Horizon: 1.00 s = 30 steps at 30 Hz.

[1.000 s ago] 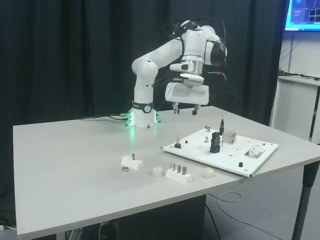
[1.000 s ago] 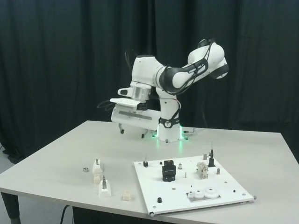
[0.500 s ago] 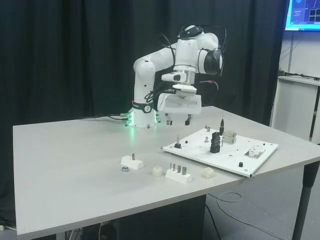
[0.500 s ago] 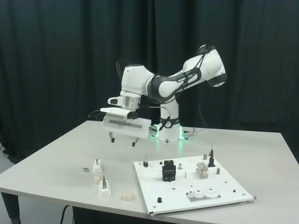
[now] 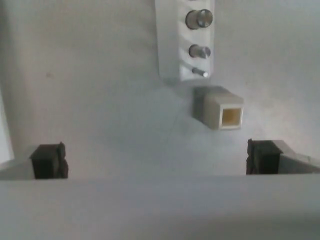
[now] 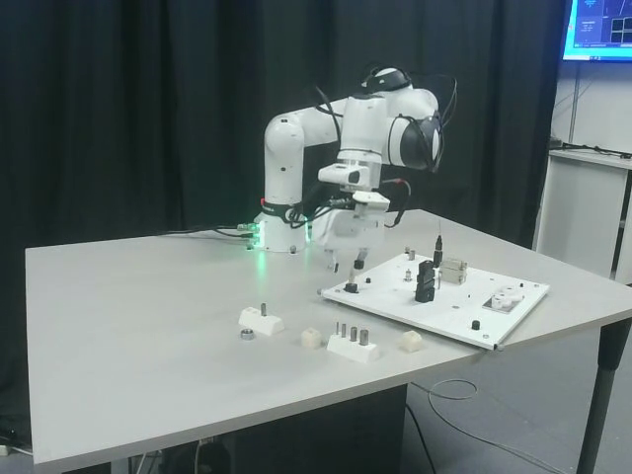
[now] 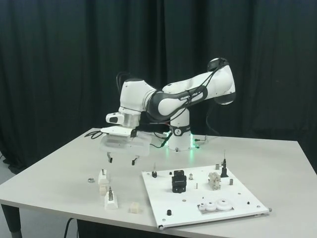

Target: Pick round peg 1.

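Overhead, the gripper point(image 5: 155, 160) is seen spread wide with nothing held between its two black fingertips point(image 5: 48, 161), and no object is touched by either of them. In the wrist view bare grey table point(image 5: 100, 100) is seen between the tips. Just beyond that gap a small white cube block point(image 5: 219, 107) with a square socket is lying on its side, and beyond it a white peg holder point(image 5: 184, 37) is seen with three metal pegs standing in a row, graded from thin to thick; which of them is round peg 1 cannot be told.

In the second room view the gripper point(image 7: 121, 160) is held above the table, fingers pointing down, clear of the surface. The peg holder point(image 7: 111, 202) lies at about 6 o'clock from it, near the front edge, with the cube block point(image 7: 102, 190) between and a further white block point(image 7: 104, 176) almost beneath the fingers. A small metal ring point(image 7: 90, 179) rests on the table at 9 o'clock from that block.

The white arm point(image 7: 188, 94) is stretched out low from its green-lit base point(image 7: 179, 144), elbow raised at 1 o'clock from the wrist. At 4 o'clock from the gripper the white assembly board point(image 7: 203, 201) is laid, its near corner close by. Open table is left at 9 o'clock, out to the side edge.
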Motion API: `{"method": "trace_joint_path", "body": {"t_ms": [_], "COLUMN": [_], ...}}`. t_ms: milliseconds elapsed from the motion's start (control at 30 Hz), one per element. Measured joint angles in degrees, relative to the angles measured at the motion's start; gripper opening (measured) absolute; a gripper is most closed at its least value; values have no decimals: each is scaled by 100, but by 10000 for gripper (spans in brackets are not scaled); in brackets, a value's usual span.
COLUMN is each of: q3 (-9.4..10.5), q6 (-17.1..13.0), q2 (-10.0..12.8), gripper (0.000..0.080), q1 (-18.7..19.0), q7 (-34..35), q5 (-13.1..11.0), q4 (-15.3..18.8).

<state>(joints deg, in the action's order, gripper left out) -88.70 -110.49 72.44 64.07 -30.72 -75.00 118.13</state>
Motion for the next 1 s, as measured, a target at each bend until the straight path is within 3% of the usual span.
{"method": "trace_joint_path", "body": {"t_ms": [267,1000], "q3": [221,547], "q6": [51,445], "q2": [-1,153], "gripper": [800,800], "q1": [-404,-1502], "q7": [12,-239], "q5": [-190,-197], "q4": [-296,-1357]}}
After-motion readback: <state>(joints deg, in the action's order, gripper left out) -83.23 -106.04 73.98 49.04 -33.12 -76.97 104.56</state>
